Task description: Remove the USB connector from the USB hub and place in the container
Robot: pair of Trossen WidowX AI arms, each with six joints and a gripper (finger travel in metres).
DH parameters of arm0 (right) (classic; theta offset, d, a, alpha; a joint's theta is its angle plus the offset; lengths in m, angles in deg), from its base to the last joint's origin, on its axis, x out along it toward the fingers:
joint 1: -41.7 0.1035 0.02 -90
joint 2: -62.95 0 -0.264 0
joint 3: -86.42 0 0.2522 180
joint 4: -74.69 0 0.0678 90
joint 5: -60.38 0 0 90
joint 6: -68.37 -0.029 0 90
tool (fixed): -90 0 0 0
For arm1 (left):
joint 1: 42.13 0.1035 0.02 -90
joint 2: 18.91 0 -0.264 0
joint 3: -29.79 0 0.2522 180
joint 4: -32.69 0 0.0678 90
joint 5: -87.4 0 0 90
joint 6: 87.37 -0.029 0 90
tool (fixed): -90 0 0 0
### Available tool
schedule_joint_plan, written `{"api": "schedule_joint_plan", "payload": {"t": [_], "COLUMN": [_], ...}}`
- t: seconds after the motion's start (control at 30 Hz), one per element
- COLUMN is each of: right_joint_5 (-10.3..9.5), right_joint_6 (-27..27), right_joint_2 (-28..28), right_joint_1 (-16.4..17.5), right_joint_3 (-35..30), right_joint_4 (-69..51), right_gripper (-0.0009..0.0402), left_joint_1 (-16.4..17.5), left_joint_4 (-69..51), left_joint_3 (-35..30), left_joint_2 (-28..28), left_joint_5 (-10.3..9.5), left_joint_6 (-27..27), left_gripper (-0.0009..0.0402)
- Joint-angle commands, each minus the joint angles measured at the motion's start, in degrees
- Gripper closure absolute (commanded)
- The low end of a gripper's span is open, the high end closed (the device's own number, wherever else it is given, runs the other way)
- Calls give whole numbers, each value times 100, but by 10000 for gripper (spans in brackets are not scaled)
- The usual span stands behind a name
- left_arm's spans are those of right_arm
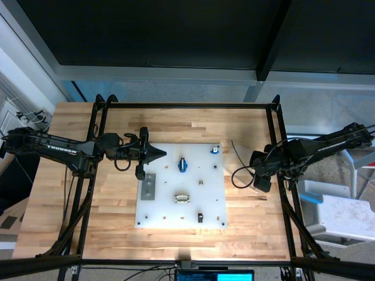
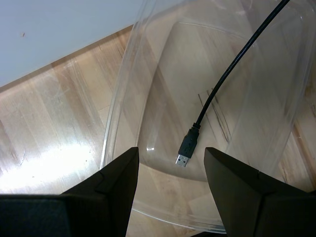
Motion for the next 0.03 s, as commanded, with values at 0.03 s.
{"api": "schedule_joint_plan", "payload": {"t": [0.03], "right_joint_5": [0], "right_joint_6": [0], "right_joint_2": [0], "right_joint_1": [2], "right_joint_3": [0], "right_joint_4": [0], "right_gripper": [210], "left_joint_1": [0], "left_joint_4": [2], "left_joint_3": [0], "left_joint_2": [2], "left_joint_5": [0], "left_joint_6": [-2], "left_gripper": [392]}}
